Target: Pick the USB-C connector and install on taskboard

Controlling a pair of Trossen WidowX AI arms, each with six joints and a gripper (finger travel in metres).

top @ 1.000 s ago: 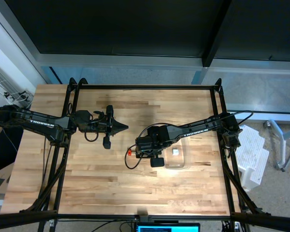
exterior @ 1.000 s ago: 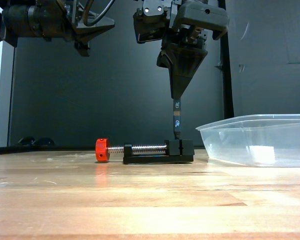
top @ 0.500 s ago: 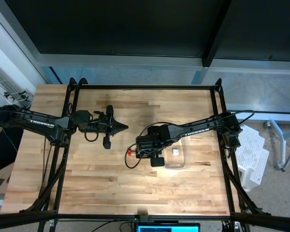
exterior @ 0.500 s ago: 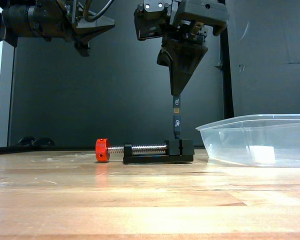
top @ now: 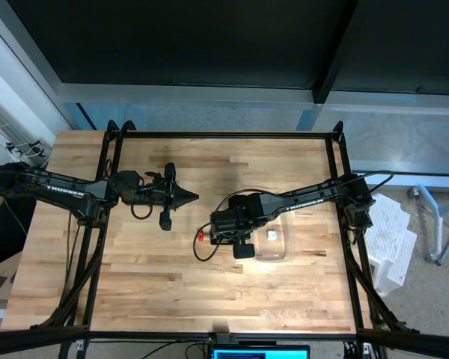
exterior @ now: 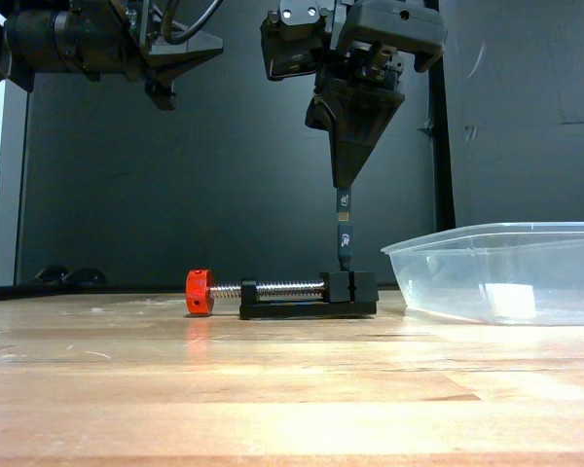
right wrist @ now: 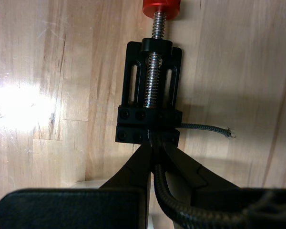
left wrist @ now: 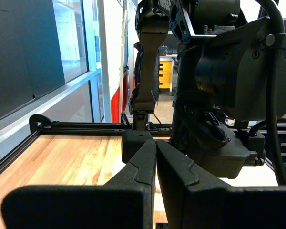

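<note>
- Over the left half of the wooden table (exterior: 273, 389), the left gripper (top: 194, 197) hangs high in the air, well apart from the work. Its fingers (left wrist: 143, 164) are pressed flat together with nothing between them.
- Near the table's middle, the taskboard (exterior: 307, 297) lies flat on the wood. Its orange-red knob (exterior: 199, 291) points toward the left arm, and a threaded screw (exterior: 282, 289) runs from the knob into the black block.
- At the block's right end, the USB-C connector (exterior: 344, 238) stands upright as a thin dark strip. Its lower tip meets the top of the block.
- Directly above, the right gripper (exterior: 343, 185) points straight down, its narrow fingers clenched on the connector's upper end. The right wrist view shows the fingertips (right wrist: 142, 151) just short of the block's clamp end.
- In the same view, a thin braided strand (right wrist: 205, 128) lies on the wood and runs out from the block to a frayed tip.
- Just beside the taskboard on the right sits a clear plastic tray (exterior: 448, 277).
- Inside the tray, a small white square piece (exterior: 511, 297) rests on the floor, apart from both grippers.
</note>
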